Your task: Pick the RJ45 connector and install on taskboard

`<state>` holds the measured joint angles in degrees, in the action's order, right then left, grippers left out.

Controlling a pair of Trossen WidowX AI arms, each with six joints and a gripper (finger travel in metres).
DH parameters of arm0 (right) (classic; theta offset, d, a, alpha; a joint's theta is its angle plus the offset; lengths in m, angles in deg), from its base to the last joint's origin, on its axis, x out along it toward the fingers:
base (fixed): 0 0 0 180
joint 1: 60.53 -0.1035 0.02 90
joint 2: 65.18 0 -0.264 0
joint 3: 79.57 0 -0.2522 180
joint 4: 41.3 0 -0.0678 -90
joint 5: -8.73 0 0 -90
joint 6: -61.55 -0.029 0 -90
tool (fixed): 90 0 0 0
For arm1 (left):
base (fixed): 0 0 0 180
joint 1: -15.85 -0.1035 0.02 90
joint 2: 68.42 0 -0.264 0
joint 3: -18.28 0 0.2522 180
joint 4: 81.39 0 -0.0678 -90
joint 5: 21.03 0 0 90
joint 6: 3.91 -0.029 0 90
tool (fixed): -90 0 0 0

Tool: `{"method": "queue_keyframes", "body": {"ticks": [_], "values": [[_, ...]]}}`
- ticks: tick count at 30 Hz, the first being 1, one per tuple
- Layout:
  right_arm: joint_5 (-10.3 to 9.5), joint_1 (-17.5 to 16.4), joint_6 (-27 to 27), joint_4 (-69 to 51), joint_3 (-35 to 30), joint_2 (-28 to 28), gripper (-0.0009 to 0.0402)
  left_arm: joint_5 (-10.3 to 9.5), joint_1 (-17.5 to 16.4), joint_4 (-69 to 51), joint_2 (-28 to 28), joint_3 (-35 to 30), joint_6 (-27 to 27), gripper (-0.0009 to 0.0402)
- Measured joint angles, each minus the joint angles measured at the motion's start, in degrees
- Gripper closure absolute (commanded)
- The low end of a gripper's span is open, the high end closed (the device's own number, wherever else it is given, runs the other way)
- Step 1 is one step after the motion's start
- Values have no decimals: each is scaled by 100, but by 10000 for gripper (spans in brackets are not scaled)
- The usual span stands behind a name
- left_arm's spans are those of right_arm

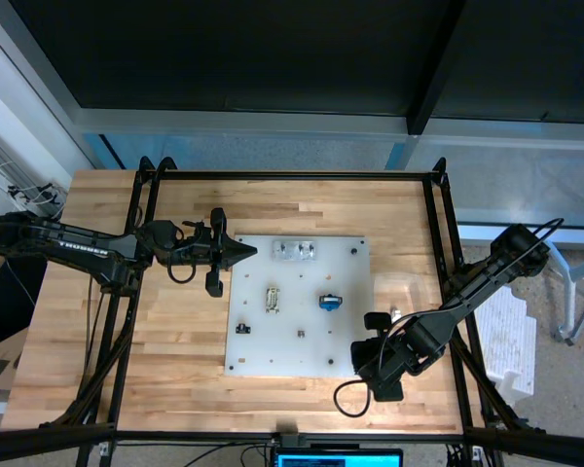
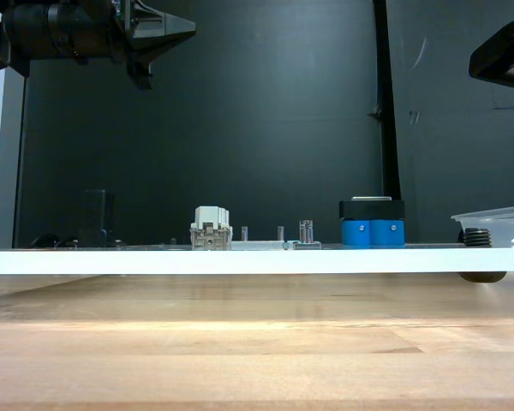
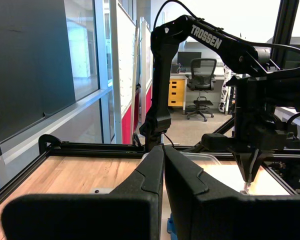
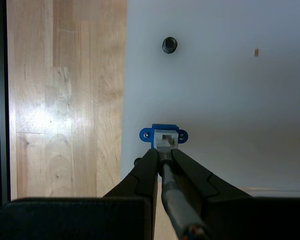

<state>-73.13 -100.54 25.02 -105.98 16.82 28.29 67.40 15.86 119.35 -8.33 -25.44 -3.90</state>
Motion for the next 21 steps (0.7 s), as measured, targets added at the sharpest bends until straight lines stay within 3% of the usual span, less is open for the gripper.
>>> {"method": "queue_keyframes", "body": {"ticks": [21], "values": [[114, 2, 24, 114, 94, -2, 393, 2, 0, 0, 0, 0, 0, 393]]}}
